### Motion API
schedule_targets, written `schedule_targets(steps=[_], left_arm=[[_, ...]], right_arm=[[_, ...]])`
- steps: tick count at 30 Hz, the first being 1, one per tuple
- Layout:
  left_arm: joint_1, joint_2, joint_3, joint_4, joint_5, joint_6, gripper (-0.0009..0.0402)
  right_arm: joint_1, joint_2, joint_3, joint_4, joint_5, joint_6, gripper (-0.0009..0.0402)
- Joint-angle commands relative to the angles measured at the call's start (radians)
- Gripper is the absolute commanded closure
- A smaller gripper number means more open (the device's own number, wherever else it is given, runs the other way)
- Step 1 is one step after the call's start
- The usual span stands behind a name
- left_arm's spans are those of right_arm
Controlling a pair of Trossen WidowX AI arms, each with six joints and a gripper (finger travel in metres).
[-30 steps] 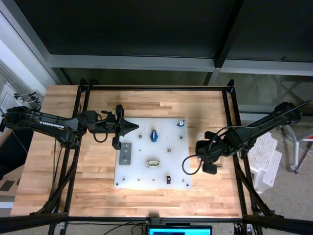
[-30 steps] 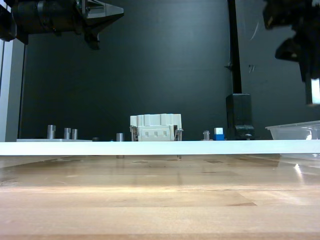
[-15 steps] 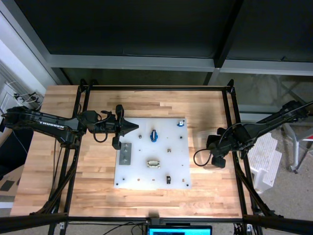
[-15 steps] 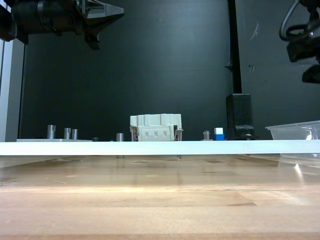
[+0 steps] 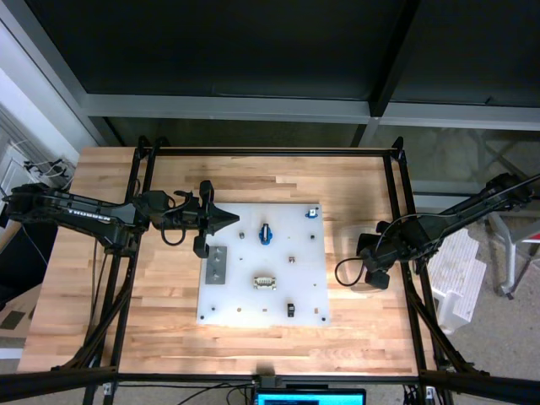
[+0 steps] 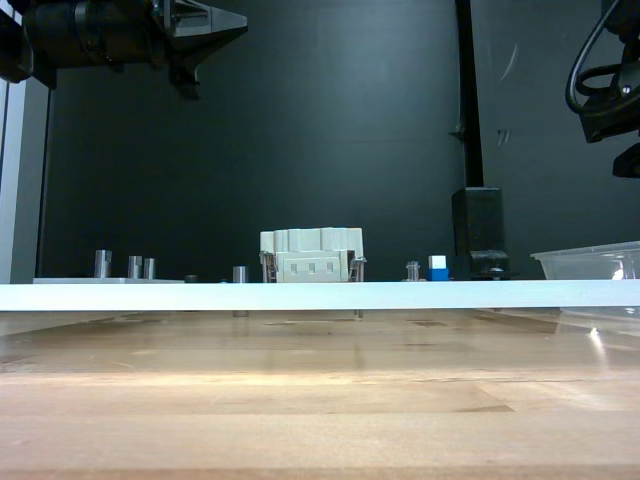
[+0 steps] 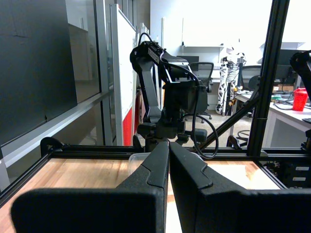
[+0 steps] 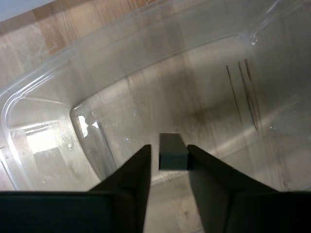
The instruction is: Remove the 16mm bar from the taskboard and place in the container
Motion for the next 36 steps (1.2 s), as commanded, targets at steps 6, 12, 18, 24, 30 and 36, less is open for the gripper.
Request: schedule_targets(steps=[6,12,18,24,30,36], left_arm=[[0.000,0.000,0.000,0.000,0.000,0.000,0.0393],[0.000,0.000,0.000,0.000,0.000,0.000,0.0393],[0.000,0.000,0.000,0.000,0.000,0.000,0.0393],[0.000,0.000,0.000,0.000,0.000,0.000,0.0393],[0.000,0.000,0.000,0.000,0.000,0.000,0.0393],[0.000,0.000,0.000,0.000,0.000,0.000,0.0393]], right_arm=[[0.000,0.004,0.000,0.015,0.000,0.009,0.0176],[0.000,0.003,0.001,0.017,0.008,0.009,0.0140],[-0.020,-0.006,0.063,0.013,0.013,-0.059,0.0148],[-0.093,-0.014,0.193,0.035,0.118,-0.249,0.0177],[-0.172,-0.014,0.242,0.266,0.119,-0.454,0.0228],[-0.266,-0.013,0.240,0.562,0.083,-0.612,0.0289]])
